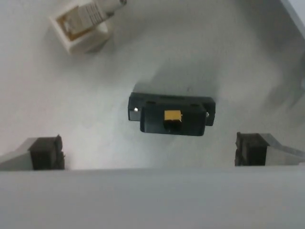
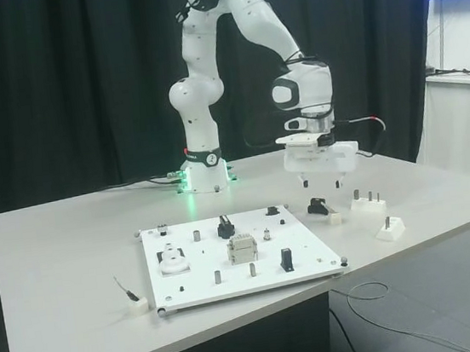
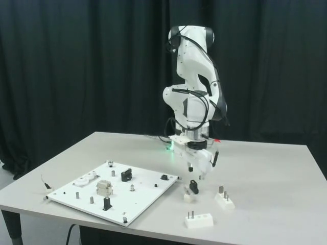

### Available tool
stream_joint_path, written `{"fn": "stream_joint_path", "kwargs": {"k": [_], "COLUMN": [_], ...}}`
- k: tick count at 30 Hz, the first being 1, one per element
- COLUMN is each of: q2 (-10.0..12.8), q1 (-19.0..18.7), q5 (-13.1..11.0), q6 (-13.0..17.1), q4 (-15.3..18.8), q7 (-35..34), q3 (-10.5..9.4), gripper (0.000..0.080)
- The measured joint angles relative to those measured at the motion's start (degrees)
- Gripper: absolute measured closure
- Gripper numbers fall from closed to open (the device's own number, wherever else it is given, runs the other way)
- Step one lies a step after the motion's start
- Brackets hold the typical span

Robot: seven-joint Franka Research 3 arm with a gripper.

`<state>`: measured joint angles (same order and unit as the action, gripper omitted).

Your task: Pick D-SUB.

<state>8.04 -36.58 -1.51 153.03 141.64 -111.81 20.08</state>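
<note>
D-SUB connector [image 1: 171, 115], a black block with flanged ends, is lying on the grey table [image 1: 214, 57] near the centre of the wrist view, and in the first room view it is sitting right of centre, just off the right edge of the white board [image 2: 237, 266]. Directly above it the gripper [image 1: 148, 151] is hovering with its jaws spread wide, one black fingertip [image 1: 46, 152] showing at lower left and the other at lower right, both well apart from the connector and not touching it. A small white block [image 1: 81, 26] is sitting at upper left of the wrist view, just beside the connector. The pick looks not yet begun, with descent and closing to come. One likely risk is that the fingers are closing along the connector's long axis, so the flanged ends may slip or tilt between the pads. Another is a descent slightly off centre, which would be nudging the part toward the white block or pressing a fingertip onto the table.
</note>
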Motion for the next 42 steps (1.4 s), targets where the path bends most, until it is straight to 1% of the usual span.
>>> {"fn": "stream_joint_path", "kwargs": {"k": [10, 22, 26, 32, 42], "q2": [1.93, 4.96, 5.95, 7.06, 7.64], "q1": [0.02, 0.41, 0.94, 2.53, 6.29], "q5": [0.05, 0.04, 0.04, 0.03, 0.03], "q6": [1.14, 5.11, 5.86, 6.67, 7.26], "q4": [-0.11, -0.17, -0.18, -0.18, -0.18], "q7": [1.33, 1.65, 1.65, 1.65, 1.65], "q3": [-0.24, -0.30, -0.64, -2.18, -6.39], "gripper": [0.0003, 0.0003, 0.0003, 0.0003, 0.0003]}}
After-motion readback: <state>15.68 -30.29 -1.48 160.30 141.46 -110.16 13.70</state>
